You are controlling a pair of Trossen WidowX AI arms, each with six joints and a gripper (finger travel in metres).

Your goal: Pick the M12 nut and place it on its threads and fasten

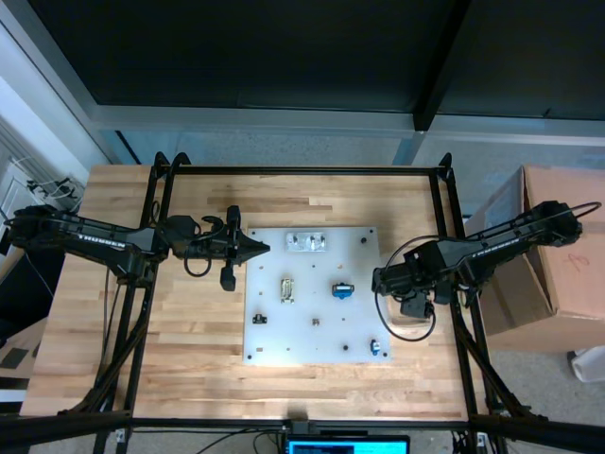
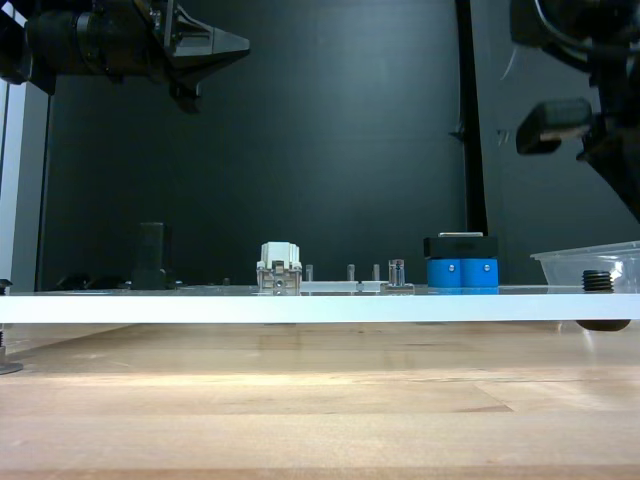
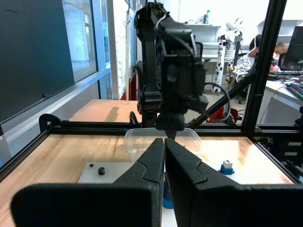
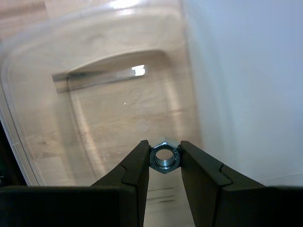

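**Nut in the right gripper's grip, stud bare**

The right gripper's [image 4: 164, 149] fingers [image 4: 135, 168] are clamped on the M12 nut [image 4: 164, 159]. They pinch it across opposite flats, with its threaded bore facing the wrist camera. Under the nut lies the clear tray [image 4: 94, 99], which sits on the worktop [image 1: 142, 359] just off the right edge of the white board [image 1: 284, 345]. The nut looks lifted off the tray floor, but I cannot tell how high.

The black stud [image 2: 598, 281] stands near the board's near right edge. Its ribs show in the low view, so nothing is on it.

The left gripper [image 3: 164, 142] hangs high over the board's left edge and points across the board. Its fingers are pressed together and hold nothing.

By my reading, the pick is made and the carry to the stud is the step in hand. The next move would take the nut from beside the board's right edge to above its near right corner. The bore would have to be centred on the stud and level before it is lowered. Once the nut rests on the top ribs it would need turning, and a tilted start would risk binding the threads.
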